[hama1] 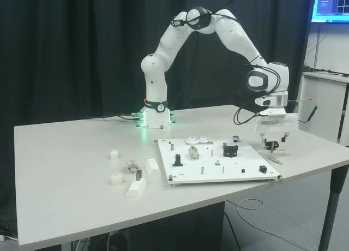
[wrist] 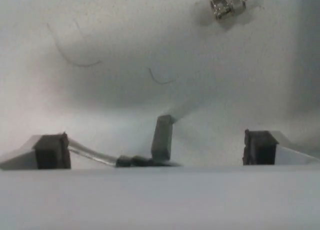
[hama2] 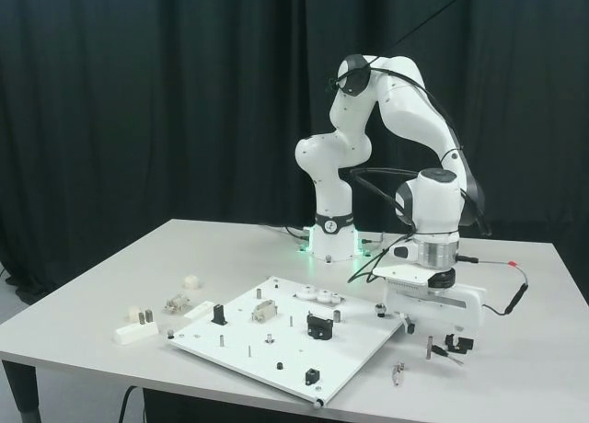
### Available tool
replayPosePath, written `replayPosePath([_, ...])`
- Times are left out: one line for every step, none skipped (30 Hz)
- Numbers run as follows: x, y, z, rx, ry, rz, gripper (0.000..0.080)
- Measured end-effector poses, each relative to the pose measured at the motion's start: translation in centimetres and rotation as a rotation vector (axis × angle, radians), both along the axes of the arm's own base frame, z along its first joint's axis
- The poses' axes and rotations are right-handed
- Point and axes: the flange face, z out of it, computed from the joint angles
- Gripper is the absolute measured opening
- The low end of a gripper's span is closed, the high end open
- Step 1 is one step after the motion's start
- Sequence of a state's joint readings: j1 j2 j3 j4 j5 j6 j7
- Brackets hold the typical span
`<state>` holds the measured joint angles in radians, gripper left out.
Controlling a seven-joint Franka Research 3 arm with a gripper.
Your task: Remove square peg 1.
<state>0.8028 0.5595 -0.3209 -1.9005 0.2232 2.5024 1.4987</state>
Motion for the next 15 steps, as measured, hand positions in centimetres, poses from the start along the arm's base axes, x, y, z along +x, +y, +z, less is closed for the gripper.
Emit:
replayPosePath([0.0,0.0,0.2,0.002,0.001,-0.001,0.0566])
replayPosePath([0.0,0.0,0.4,0.003,0.002,-0.002,0.0783])
replayPosePath([0.0,0.0,0.6,0.003,0.004,-0.002,0.0783])
replayPosePath([0.0,0.0,0.8,0.004,0.006,-0.003,0.0783])
replayPosePath([0.0,-0.1,1.0,0.005,0.008,-0.003,0.0783])
replayPosePath([0.0,-0.1,1.2,0.005,0.009,-0.004,0.0783])
replayPosePath([0.0,-0.1,1.4,0.006,0.011,-0.004,0.0796])
replayPosePath([0.0,-0.1,1.5,0.007,0.012,-0.005,0.0796])
replayPosePath([0.0,-0.1,1.7,0.007,0.012,-0.005,0.0796])
replayPosePath([0.0,-0.1,1.8,0.008,0.012,-0.005,0.0796])
replayPosePath([0.0,-0.2,1.9,0.008,0.013,-0.005,0.0796])
replayPosePath([0.0,-0.2,2.0,0.007,0.013,-0.004,0.0796])
replayPosePath([0.0,-0.2,2.1,0.005,0.015,-0.004,0.0796])
replayPosePath([0.0,-0.3,2.2,0.004,0.016,-0.002,0.0796])
replayPosePath([0.0,-0.3,2.3,0.002,0.017,-0.001,0.0796])
